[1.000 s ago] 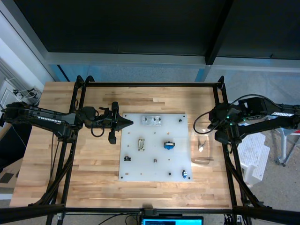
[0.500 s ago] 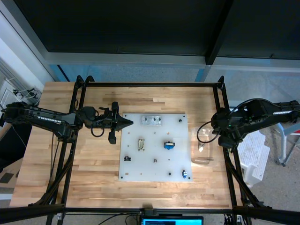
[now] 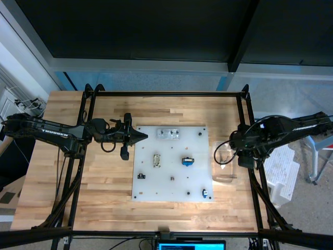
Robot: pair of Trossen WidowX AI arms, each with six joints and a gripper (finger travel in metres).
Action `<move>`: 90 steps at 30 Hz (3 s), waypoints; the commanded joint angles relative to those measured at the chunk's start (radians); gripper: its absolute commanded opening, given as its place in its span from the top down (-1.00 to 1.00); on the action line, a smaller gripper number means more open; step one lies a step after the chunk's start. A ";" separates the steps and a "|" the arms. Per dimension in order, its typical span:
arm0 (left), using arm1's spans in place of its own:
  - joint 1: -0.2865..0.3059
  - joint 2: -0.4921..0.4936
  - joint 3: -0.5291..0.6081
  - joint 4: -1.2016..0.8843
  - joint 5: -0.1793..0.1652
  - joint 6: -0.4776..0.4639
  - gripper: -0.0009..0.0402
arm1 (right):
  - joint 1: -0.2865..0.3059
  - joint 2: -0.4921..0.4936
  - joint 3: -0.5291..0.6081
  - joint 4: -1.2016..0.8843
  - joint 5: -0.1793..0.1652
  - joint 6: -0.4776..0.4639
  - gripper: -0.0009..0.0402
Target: Pick the RJ45 connector and install on taskboard
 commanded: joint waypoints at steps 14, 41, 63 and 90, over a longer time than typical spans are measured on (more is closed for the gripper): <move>0.000 0.000 0.000 0.000 0.000 0.000 0.96 | 0.102 0.014 -0.158 0.135 0.052 0.128 0.01; 0.000 0.000 0.000 0.000 0.000 0.000 0.96 | 0.156 0.111 -0.248 0.315 0.045 0.126 0.01; 0.000 0.000 0.000 0.000 0.000 0.000 0.96 | 0.158 0.132 -0.318 0.411 0.048 0.141 0.18; 0.000 0.000 0.000 0.000 0.000 0.000 0.96 | 0.161 0.132 -0.316 0.414 0.043 0.142 0.96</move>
